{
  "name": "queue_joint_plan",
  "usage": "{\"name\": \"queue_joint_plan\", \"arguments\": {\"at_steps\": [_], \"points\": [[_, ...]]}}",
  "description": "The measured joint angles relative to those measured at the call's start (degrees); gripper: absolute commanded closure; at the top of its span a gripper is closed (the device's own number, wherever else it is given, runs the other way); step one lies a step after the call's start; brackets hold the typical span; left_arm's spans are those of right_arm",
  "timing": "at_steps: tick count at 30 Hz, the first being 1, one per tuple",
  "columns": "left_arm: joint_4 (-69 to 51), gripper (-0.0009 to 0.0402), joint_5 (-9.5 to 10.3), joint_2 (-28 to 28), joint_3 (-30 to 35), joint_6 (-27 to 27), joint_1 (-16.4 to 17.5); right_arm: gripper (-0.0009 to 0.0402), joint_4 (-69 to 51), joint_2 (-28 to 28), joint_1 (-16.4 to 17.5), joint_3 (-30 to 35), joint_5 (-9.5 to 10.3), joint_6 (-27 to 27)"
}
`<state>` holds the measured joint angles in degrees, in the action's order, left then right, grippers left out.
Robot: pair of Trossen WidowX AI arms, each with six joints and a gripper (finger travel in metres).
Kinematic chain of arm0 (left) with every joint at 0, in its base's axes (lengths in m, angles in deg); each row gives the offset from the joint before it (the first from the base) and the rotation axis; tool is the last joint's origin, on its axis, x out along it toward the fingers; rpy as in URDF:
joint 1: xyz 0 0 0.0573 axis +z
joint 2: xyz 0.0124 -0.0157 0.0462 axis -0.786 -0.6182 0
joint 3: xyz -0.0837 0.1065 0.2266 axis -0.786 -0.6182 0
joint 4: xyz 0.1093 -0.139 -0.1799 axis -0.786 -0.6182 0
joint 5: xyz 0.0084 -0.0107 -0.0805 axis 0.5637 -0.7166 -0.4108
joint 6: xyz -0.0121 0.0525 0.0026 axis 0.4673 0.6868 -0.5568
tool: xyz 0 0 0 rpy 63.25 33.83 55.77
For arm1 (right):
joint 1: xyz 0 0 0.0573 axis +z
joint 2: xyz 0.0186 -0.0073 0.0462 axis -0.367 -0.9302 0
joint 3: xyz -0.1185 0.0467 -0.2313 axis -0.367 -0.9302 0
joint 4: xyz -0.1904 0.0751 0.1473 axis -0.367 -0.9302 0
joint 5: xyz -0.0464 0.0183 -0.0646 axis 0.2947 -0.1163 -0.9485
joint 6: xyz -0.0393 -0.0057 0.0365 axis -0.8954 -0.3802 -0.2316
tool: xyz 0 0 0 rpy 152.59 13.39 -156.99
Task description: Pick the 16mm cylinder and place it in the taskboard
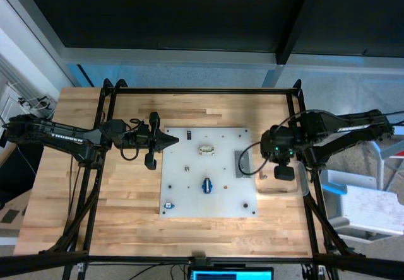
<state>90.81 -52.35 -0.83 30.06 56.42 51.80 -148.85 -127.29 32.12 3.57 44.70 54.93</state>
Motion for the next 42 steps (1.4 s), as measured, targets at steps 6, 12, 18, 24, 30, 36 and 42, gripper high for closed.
{"name": "queue_joint_plan", "arguments": {"at_steps": [6,12,18,24,30,36,42], "points": [[0.0,0.0393,0.0,0.0,0.0,0.0,0.0,0.0393,-1.1,0.0,0.9,0.0,-0.11,0.5],[0.0,0.0393,0.0,0.0,0.0,0.0,0.0,0.0393,-1.2,0.0,1.1,0.0,-0.11,0.4],[0.0,0.0393,0.0,0.0,0.0,0.0,0.0,0.0384,-2.0,-0.1,1.2,-0.8,-0.11,0.3],[0.0,0.0393,0.0,0.0,0.0,0.0,0.0,0.0317,-2.2,-0.7,1.4,-2.2,-0.63,-0.2],[0.0,0.0393,0.0,0.0,0.0,0.0,0.0,0.0248,-1.4,-0.9,1.7,-4.0,-0.74,-0.2],[0.0,0.0393,0.02,0.0,0.0,0.0,0.0,0.0216,0.9,-0.9,2.1,-6.4,-0.63,0.1],[0.0,0.0393,0.02,0.0,0.0,0.0,0.0,0.0215,3.9,-0.9,2.9,-9.5,-0.59,1.5]]}}
